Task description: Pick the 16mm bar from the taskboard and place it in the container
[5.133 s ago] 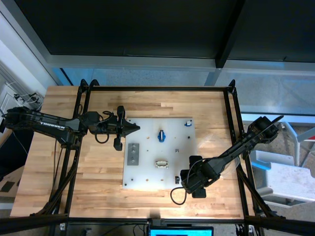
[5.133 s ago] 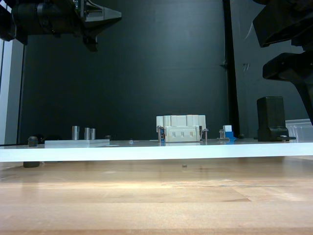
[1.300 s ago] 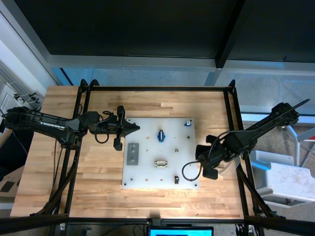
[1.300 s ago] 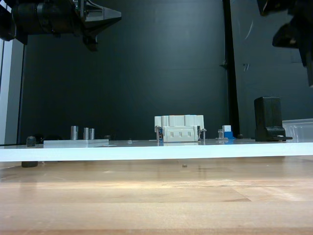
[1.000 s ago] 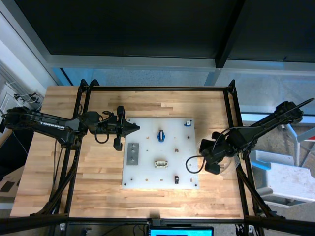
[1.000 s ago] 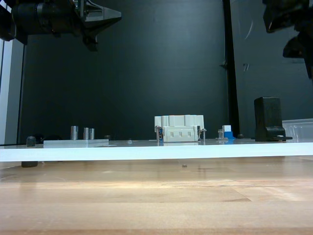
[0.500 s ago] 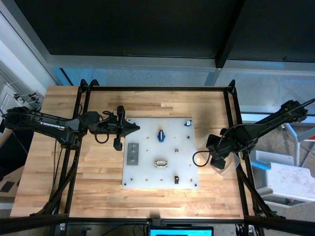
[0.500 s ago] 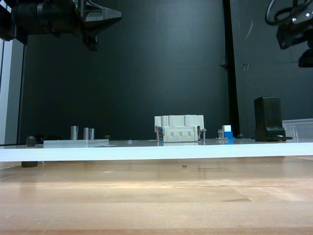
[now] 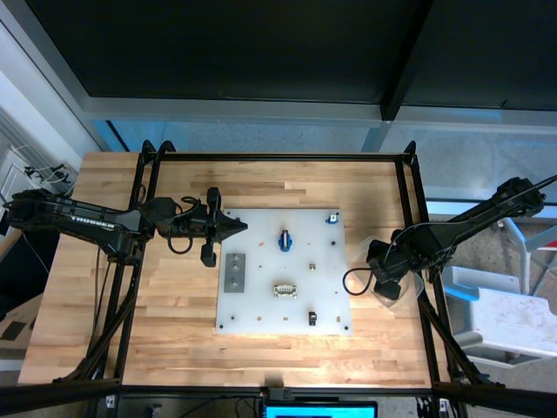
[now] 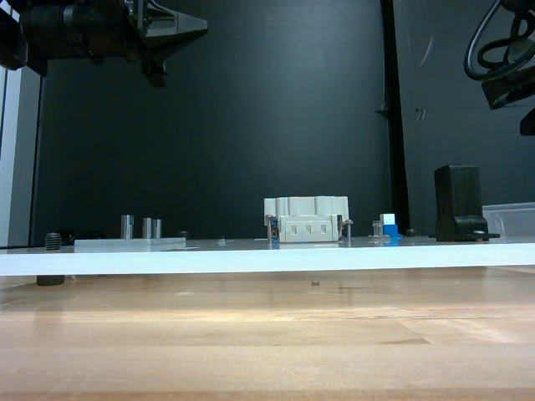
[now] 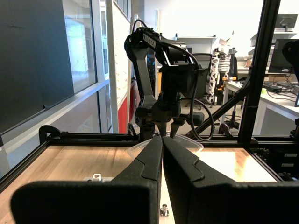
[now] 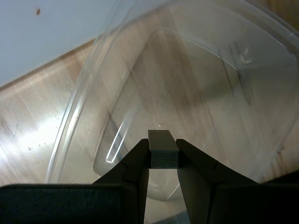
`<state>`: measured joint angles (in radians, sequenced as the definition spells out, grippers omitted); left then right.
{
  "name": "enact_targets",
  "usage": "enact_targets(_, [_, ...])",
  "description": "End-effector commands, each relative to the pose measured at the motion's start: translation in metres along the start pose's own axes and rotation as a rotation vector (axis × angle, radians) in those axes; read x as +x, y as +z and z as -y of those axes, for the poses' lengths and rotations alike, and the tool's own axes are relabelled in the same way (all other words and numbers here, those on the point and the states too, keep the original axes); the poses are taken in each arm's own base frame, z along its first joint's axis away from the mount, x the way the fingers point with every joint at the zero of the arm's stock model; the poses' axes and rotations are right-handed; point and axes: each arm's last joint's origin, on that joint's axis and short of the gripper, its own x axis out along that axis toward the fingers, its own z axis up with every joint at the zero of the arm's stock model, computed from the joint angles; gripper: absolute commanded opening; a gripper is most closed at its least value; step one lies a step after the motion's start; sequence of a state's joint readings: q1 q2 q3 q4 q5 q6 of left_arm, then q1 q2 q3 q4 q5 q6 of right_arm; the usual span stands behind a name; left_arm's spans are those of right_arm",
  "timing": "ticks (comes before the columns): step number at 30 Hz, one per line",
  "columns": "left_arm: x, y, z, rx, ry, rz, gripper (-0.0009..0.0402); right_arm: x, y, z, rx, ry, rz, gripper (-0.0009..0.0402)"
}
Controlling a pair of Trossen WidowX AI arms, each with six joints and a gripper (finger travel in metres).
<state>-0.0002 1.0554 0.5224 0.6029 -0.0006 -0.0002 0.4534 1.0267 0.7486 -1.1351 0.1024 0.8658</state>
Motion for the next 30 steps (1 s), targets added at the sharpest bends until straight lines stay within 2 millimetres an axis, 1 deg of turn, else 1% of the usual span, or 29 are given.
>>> enact_targets(1, [0.0001, 0.0, -0.0001, 0.0, 0.0, 0.0, 0.0, 0.0005, -0.0002, 0.0, -0.003, -0.002, -0.001, 0.0007])
enact_targets(10, [0.0001, 0.0, -0.0001, 0.0, 0.0, 0.0, 0.0, 0.0018, 0.0008, -0.0015, -0.011, 0.001, -0.001, 0.0007])
enact_targets(13, [0.0001, 0.0, -0.0001, 0.0, 0.0, 0.0, 0.0, 0.0018, 0.0013, -0.002, -0.011, 0.006, 0.003, 0.0018])
enact_targets(24, [0.0001, 0.0, -0.0001, 0.0, 0.0, 0.0, 0.0, 0.0018, 0.0017, -0.0025, -0.036, 0.01, 0.009, 0.0125])
enact_targets(30, [0.0001, 0.0, -0.0001, 0.0, 0.0, 0.0, 0.0, 0.0018, 0.0016, -0.0023, -0.04, 0.008, 0.008, 0.0173])
